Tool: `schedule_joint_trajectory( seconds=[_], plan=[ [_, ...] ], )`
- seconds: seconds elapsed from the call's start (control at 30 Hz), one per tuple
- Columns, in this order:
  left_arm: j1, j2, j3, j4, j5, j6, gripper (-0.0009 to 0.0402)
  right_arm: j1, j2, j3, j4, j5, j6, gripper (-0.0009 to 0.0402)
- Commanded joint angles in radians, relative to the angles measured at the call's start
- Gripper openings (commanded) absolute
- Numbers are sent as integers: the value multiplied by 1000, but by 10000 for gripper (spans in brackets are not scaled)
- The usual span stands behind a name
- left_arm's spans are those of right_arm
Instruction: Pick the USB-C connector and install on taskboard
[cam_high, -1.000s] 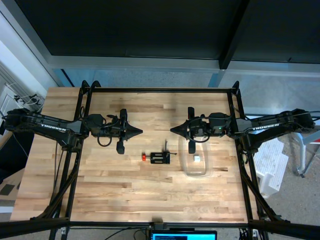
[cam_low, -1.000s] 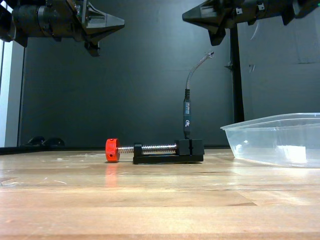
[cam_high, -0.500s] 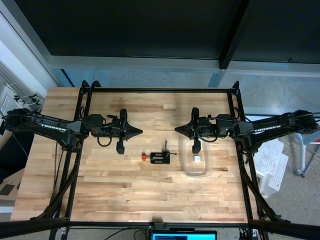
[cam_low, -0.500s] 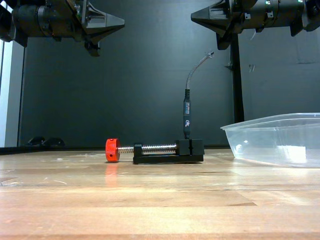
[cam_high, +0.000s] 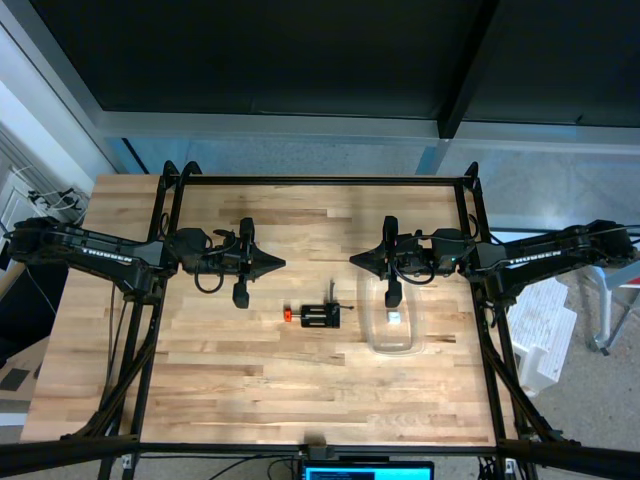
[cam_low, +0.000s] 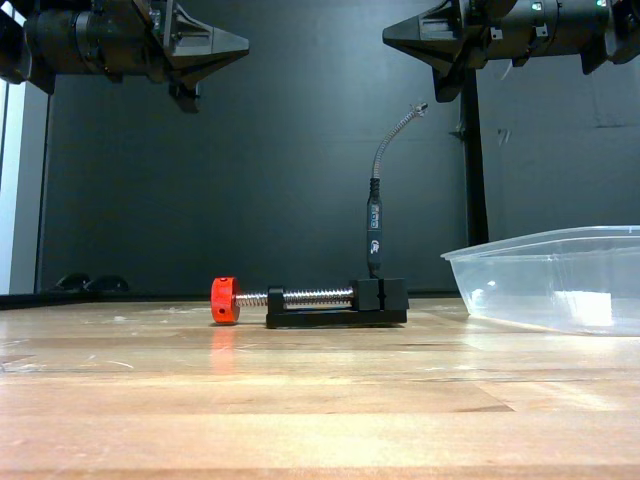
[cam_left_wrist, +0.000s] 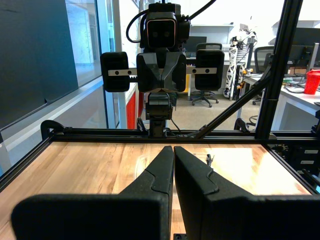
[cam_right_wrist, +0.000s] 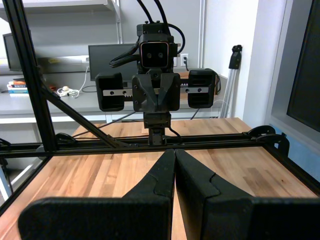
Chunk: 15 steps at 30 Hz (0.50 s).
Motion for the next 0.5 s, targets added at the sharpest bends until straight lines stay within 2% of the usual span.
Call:
schedule_joint_trajectory(
  seconds=[0.03, 0.23, 0.5],
  plan=[
    [0, 0, 0, 0, 0, 0, 0, 1, 1, 0, 1, 0, -2, 0],
    [0, 0, 0, 0, 0, 0, 0, 1, 1, -2, 1, -20, -2, 0],
    [0, 0, 0, 0, 0, 0, 0, 1, 1, -3, 1, -19, 2, 0]
  ],
)
